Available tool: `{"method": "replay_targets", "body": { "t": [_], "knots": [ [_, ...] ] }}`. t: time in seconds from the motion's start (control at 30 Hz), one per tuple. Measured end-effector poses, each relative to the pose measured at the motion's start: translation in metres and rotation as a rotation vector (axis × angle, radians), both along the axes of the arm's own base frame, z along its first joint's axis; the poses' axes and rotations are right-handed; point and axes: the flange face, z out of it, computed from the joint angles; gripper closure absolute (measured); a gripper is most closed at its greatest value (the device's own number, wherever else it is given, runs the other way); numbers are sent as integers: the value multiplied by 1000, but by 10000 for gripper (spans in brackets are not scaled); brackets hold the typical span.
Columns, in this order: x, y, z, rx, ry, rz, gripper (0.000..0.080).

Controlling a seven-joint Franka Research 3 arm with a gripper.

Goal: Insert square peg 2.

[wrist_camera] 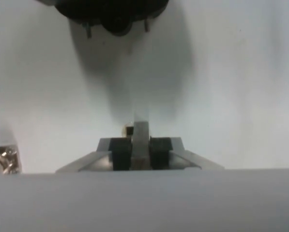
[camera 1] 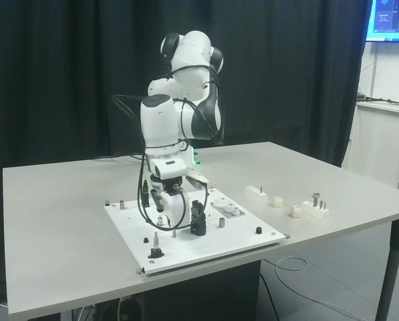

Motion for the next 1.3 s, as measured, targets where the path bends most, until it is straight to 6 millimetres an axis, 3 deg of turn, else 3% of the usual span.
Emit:
{"method": "replay_targets", "body": {
  "t": [1.3],
  "knots": [
    [-11,10,29,-22,-5,23,728]
  ]
}}
